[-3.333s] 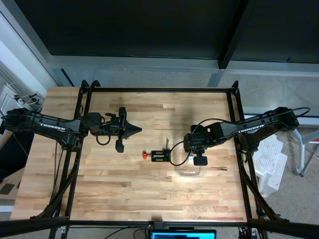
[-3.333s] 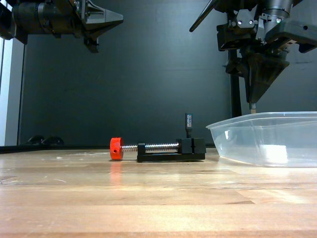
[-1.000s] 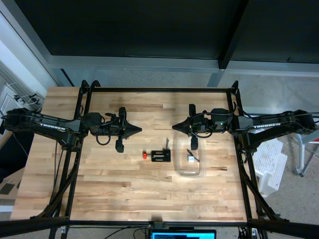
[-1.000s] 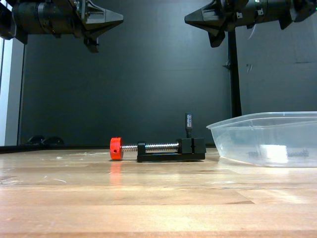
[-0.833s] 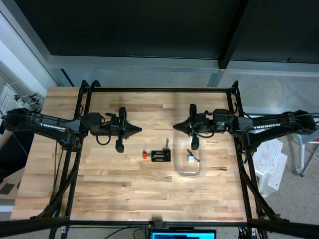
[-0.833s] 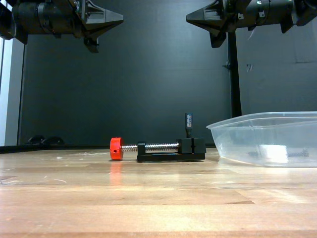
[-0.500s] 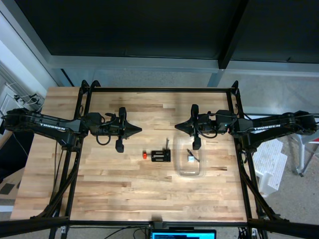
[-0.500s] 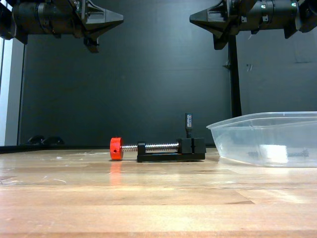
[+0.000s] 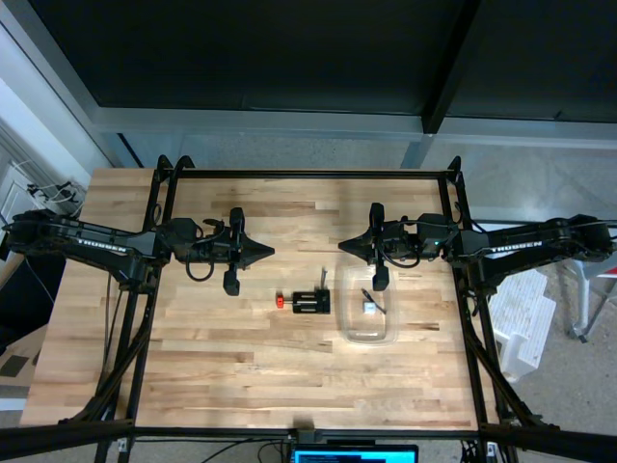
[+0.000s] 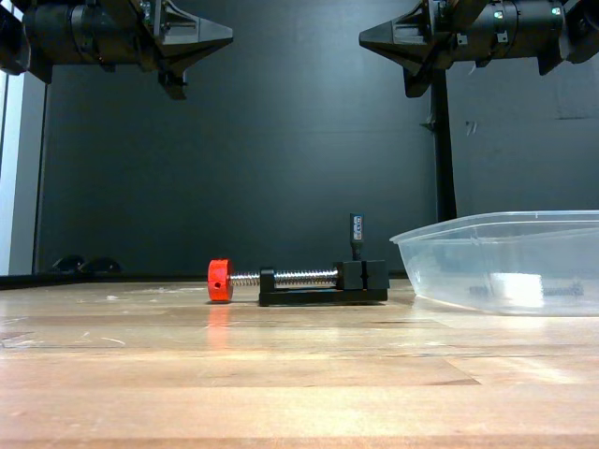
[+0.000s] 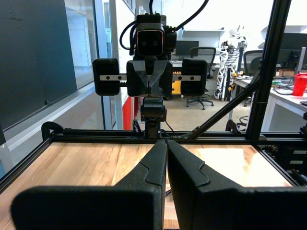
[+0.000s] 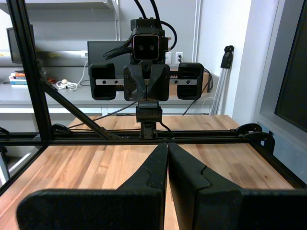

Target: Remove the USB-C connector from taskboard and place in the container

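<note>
The wooden table (image 9: 241, 371) bears the taskboard (image 9: 308, 302) and the container (image 9: 370, 331)

I look down on a pale wooden table (image 9: 241, 357) boxed in by a black metal frame (image 9: 308, 175). A lit blue screen (image 9: 354, 453) sits at its near edge. Beyond the rails I see an office chair (image 11: 196, 98) and a dark monitor (image 12: 103, 51).

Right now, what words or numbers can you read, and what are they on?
"TROSSEN": on the left arm.
"TROSSEN": on the right arm.
Pale marks on the post above the taskboard: too small to read.
No text on the left gripper or the right gripper, both shut, raised over the table.
</note>
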`<action>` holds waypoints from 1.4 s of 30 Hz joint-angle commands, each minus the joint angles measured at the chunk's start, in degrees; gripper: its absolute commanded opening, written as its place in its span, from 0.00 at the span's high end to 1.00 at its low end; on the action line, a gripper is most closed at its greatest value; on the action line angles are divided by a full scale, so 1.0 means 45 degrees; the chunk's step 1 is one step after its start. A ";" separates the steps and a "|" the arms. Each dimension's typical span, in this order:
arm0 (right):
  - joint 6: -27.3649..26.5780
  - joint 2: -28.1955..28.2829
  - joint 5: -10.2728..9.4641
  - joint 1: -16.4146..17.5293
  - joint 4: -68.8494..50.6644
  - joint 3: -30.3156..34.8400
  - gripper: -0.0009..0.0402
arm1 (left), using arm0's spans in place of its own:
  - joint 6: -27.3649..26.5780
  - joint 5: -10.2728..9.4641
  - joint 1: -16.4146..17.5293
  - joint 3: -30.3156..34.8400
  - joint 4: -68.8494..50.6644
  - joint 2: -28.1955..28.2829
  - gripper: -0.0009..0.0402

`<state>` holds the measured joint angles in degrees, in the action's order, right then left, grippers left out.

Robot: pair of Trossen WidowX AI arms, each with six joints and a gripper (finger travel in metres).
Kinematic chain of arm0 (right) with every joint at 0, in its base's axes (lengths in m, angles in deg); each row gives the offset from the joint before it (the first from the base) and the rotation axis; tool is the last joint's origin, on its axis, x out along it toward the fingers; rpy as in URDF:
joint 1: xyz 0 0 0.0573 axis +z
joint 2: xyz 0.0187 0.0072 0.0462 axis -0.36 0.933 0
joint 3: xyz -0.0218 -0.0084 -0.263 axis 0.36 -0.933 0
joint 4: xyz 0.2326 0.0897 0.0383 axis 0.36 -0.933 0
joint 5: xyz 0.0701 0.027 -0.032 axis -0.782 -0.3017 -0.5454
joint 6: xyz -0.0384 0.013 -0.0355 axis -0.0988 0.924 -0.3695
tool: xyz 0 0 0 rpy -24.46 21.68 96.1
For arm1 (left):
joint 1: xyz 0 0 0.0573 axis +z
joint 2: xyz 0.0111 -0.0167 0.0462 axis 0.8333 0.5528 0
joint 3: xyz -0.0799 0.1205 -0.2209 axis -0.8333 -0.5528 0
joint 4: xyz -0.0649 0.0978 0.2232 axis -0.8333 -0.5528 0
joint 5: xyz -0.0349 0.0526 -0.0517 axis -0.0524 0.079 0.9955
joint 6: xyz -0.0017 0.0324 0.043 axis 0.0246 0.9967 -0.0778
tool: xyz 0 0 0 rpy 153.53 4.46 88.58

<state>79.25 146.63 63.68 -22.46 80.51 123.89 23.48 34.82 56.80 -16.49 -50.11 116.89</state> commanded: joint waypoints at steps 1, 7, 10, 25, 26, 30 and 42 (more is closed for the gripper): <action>0.0073 0.0005 0.0015 0.0005 -0.0121 0.0015 0.98 | 0.0000 0.0000 0.0005 0.0000 0.0000 0.0005 0.98; 0.0107 0.0005 0.0010 0.0029 -0.0204 0.0223 0.98 | 0.0000 0.0000 0.0000 0.0000 0.0000 0.0005 0.98; 0.0107 0.0019 0.0005 0.0029 -0.0204 0.0253 0.98 | 0.0000 0.0000 0.0000 0.0000 0.0005 0.0005 0.98; 0.0112 0.0073 0.0029 0.0029 -0.0209 0.0253 0.98 | 0.0000 0.0000 0.0000 0.0000 0.0005 0.0005 0.98; 0.0107 0.0073 0.0029 0.0029 -0.0209 0.0253 0.98 | 0.0000 0.0000 0.0000 0.0000 0.0005 0.0005 0.98; 0.0087 0.0073 0.0029 0.0029 -0.0209 0.0253 0.98 | 0.0000 0.0000 0.0005 0.0000 0.0005 0.0005 0.98; 0.0073 0.0073 0.0029 0.0029 -0.0214 0.0253 0.98 | 0.0000 0.0000 0.0000 0.0000 0.0000 0.0005 0.98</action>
<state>79.64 146.94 63.79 -22.36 79.55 125.00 23.48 34.80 56.80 -16.49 -50.11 116.89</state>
